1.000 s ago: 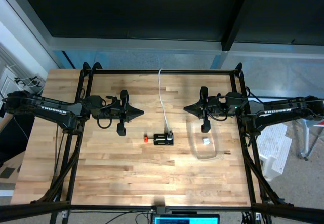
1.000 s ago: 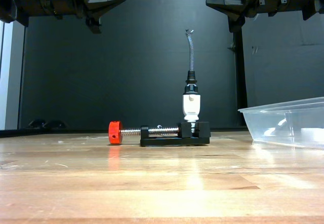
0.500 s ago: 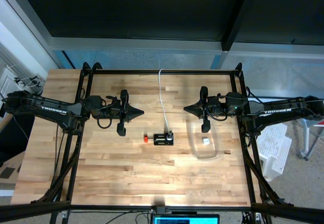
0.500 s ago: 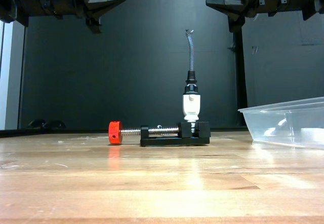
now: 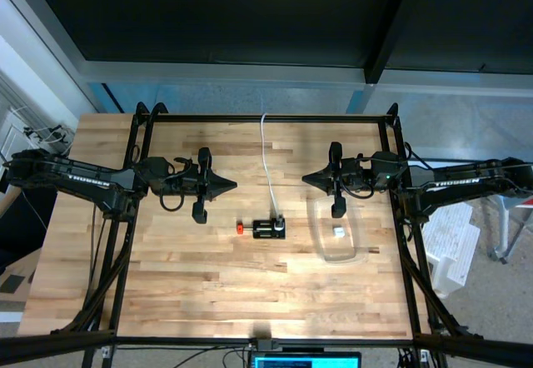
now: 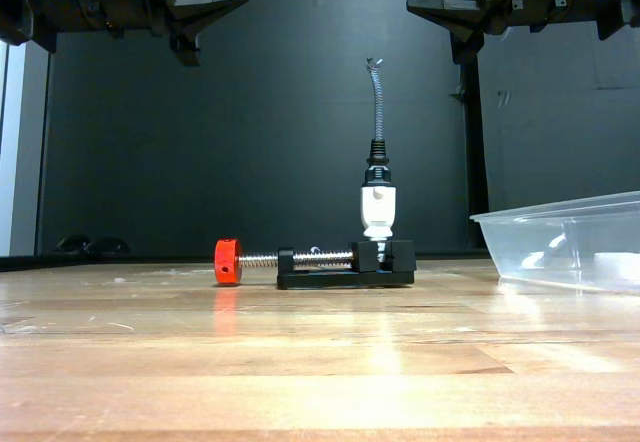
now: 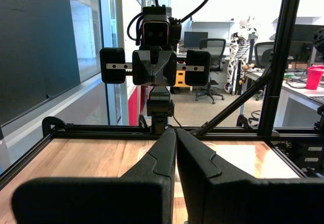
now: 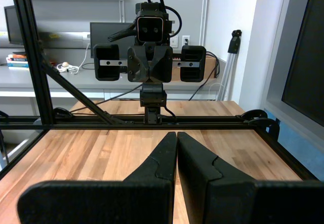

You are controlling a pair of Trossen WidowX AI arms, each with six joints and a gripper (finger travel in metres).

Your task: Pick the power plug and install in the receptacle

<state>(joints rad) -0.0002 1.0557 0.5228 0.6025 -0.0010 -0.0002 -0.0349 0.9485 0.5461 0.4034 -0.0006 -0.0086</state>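
Left claw point(image 5: 233, 186) hangs high, fingers pressed together, well left of the receptacle point(image 5: 271, 228). Right claw point(image 5: 305, 178), likewise closed, hovers near the far edge of the clear tray point(image 5: 321, 250). Open plank worktop point(image 5: 208, 285) surrounds the receptacle mid-surface, bounded by black frame rails point(image 5: 266, 118). "TROSSEN" marks both arms point(image 5: 83, 180). I cannot make out the power plug.

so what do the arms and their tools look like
Left arm and right arm are matte black with white TROSSEN lettering and looping black cables. Left tool and right tool, high over the table facing each other, taper to black wedge tips.
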